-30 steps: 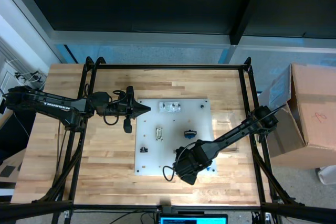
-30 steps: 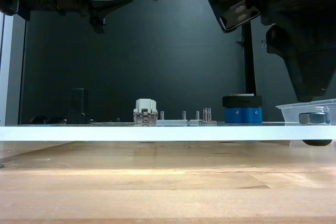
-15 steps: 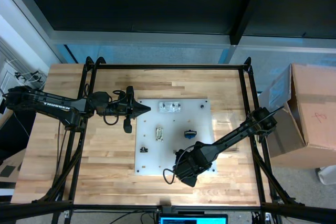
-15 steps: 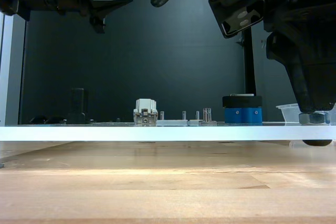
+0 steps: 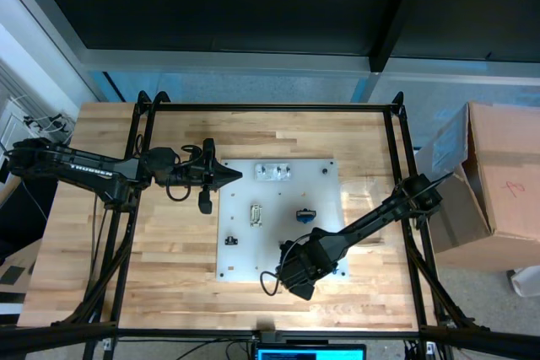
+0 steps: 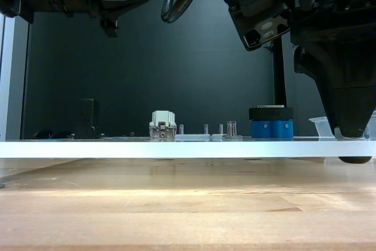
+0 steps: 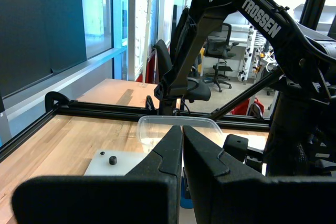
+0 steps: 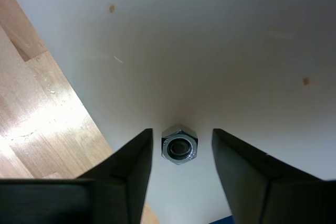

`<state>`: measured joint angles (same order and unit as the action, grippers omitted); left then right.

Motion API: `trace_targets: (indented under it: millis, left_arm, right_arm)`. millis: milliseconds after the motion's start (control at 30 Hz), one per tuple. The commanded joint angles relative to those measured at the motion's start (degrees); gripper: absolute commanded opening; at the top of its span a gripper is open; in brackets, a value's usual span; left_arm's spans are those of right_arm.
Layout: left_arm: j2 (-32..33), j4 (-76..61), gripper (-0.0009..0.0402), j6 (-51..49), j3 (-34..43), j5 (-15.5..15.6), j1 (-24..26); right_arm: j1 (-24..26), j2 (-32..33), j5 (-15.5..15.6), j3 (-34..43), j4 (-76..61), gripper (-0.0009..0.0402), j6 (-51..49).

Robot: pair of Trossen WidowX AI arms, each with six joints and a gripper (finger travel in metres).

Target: Unfasten the M12 nut and place it in the container

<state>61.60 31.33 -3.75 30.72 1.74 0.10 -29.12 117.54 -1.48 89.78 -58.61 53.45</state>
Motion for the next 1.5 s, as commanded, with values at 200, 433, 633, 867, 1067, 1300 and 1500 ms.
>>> trace_targets:
  millis: [200, 433, 633, 867, 1067, 1300, 1500]
  left_arm:
    - [0.0, 0.02, 0.0, 0.0, 0.0, -0.02, -0.02]
    - [0.0, 0.02, 0.0, 0.0, 0.0, -0.02, -0.02]
    - [0.0, 0.02, 0.0, 0.0, 0.0, -0.02, -0.02]
    - [0.0, 0.02, 0.0, 0.0, 0.0, -0.02, -0.02]
    - [0.0, 0.02, 0.0, 0.0, 0.0, -0.02, -0.02]
    - [0.0, 0.02, 0.0, 0.0, 0.0, -0.02, -0.02]
    - [0.0, 0.02, 0.0, 0.0, 0.0, -0.02, -0.02]
  right_arm:
    - [-0.02, -0.11, 0.0, 0.02, -0.09, 0.0052, 0.0]
    - [0.0, -0.11, 0.02, 0.02, -0.11, 0.0015, -2.73]
    - [0.04, -0.22, -0.02, 0.02, 0.0, 0.0013, -16.98]
    - [0.11, -0.22, 0.0, 0.02, 0.07, 0.0012, -38.36]
    - [0.13, -0.22, 0.02, 0.02, 0.07, 0.0012, -54.07]
    - [0.11, -0.68, 0.04, 0.02, -0.2, 0.0012, -68.22]
    - [0.13, -1.07, 0.04, 0.02, -0.46, 0.0012, -72.17]
